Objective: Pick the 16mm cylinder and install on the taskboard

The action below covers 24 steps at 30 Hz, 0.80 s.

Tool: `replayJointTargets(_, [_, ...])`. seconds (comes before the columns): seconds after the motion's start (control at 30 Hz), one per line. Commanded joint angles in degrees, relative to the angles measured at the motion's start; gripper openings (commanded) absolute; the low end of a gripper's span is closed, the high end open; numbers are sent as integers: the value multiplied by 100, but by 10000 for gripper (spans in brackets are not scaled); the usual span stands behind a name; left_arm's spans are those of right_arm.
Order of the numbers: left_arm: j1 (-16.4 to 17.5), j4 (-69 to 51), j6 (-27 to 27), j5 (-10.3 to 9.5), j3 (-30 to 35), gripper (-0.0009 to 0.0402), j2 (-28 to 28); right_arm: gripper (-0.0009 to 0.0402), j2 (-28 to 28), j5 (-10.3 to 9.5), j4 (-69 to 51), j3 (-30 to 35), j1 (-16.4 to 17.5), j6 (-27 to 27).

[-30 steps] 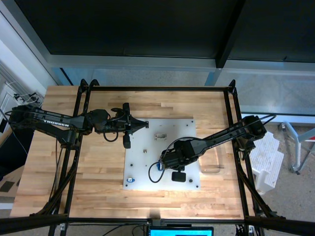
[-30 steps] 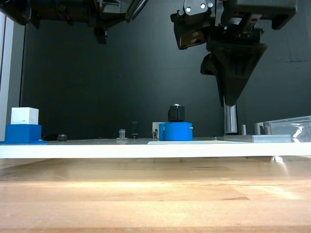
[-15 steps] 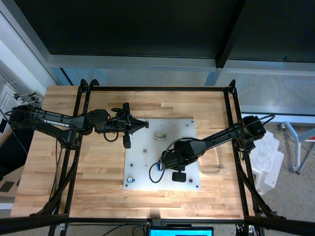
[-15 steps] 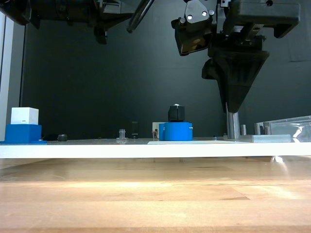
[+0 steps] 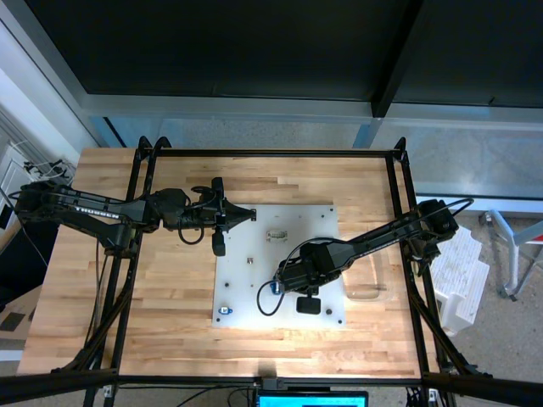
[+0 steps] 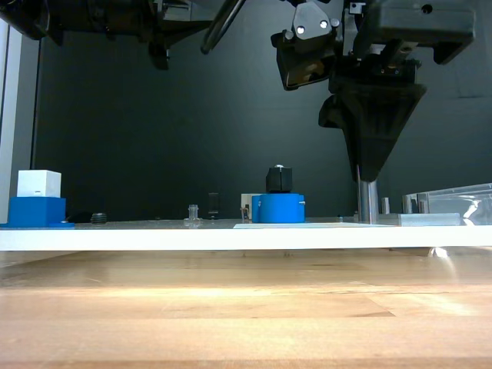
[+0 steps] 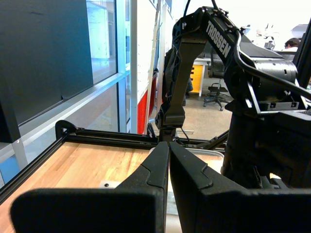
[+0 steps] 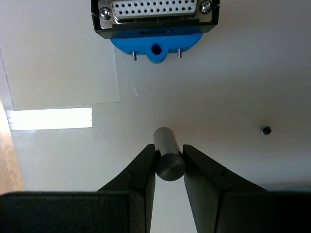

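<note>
Pale butcher-block table (image 5: pixel 170 280) inside a black tube frame (image 5: pixel 134 212), dark panels and glass beyond. At its middle, the taskboard (image 5: pixel 254 292), white and square.

Over the taskboard's near right part, right gripper (image 6: pixel 367 181) pointed straight down, fingers (image 8: pixel 138 174) pinched on the 16mm cylinder (image 8: pixel 169 162). Cylinder held upright, lower end down at the taskboard's surface in the low view; seated or merely touching, impossible to tell. From above, hidden beneath the right arm's wrist and its looped cable.

On the taskboard near the cylinder but apart from it, blue fitting (image 8: pixel 155 46) carrying a silver multi-pin connector (image 8: pixel 154 12), plus a small screw head (image 8: pixel 265 129) on bare white plate. Farther back on the taskboard, round blue base (image 6: pixel 278 208) topped by a black cap (image 6: pixel 279 179). On the taskboard to the cylinder's right, low grey slab (image 6: pixel 430 219) with short pegs. Toward the taskboard's left edge, blue-and-white block (image 6: pixel 37 201).

Just beside the taskboard's right edge, clear tray (image 5: pixel 373 284).

Above the taskboard's far left corner and well off its surface, left gripper (image 5: pixel 251 214), fingers (image 7: pixel 155 170) pressed together with nothing between them, arm stretched in from the table's left side.

Nearer than the taskboard, at the table's front edge, lit blue screen (image 5: pixel 312 398).
</note>
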Motion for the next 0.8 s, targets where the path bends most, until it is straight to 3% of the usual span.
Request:
replayJointTargets(0.03, [2,0,2,0,2,1,0,0,-4,2,138,-98,2,-2])
replayJointTargets(0.63, [0,0,2,0,2,1,0,2,-4,0,610,-422,2,-4])
replayJointTargets(0.8, [2,0,2,0,2,1,0,46,-4,-7,614,-422,4,-2])
